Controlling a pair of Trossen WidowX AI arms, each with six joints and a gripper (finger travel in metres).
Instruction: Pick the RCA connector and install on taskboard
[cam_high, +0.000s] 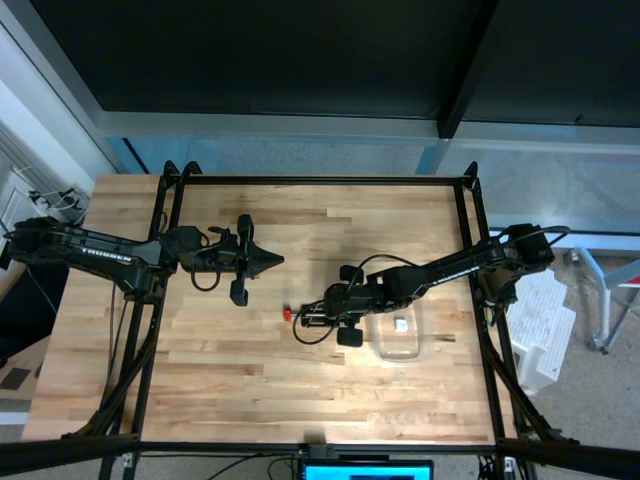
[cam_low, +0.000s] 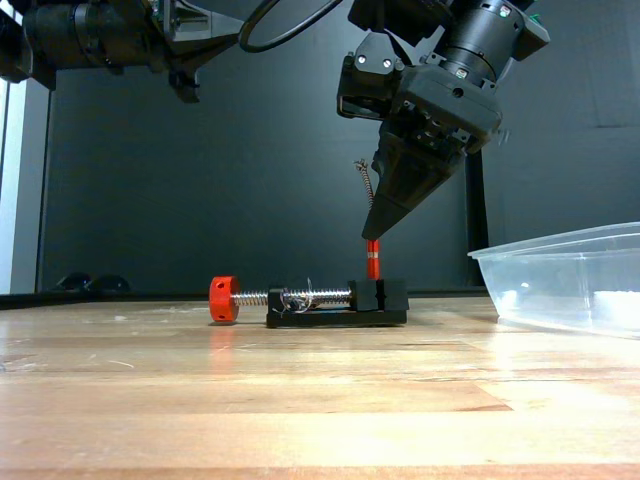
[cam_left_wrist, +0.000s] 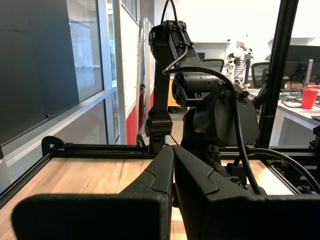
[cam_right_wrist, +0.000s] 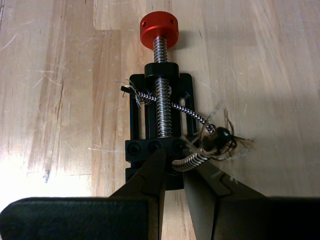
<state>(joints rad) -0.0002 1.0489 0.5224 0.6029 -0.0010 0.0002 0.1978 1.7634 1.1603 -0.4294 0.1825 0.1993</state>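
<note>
pale butcher-block table inside a black frame, scratched and scuffed up close. behind it, a dark wall; past the arms, in the left wrist view, an office with glass partitions, desks and chairs. near the table's middle, the taskboard flat on the wood, red-orange knob toward the left arm's side, threaded screw running into the black block. near it on the right arm's side, a clear plastic tray with a small white square piece inside.

left arm stretched inward, level and high over the wood, well apart from the taskboard; left gripper closed on nothing, fingers pressed together. right arm reaching in from its edge, wrist bent steeply down over the taskboard's block end; right gripper narrow, clamped on the RCA connector, silvery ribbed part between the tips, frayed braided wire crossing the screw. below the tips, the connector's red-orange end upright, down at the top of the block; seated or not, cannot tell.
</note>
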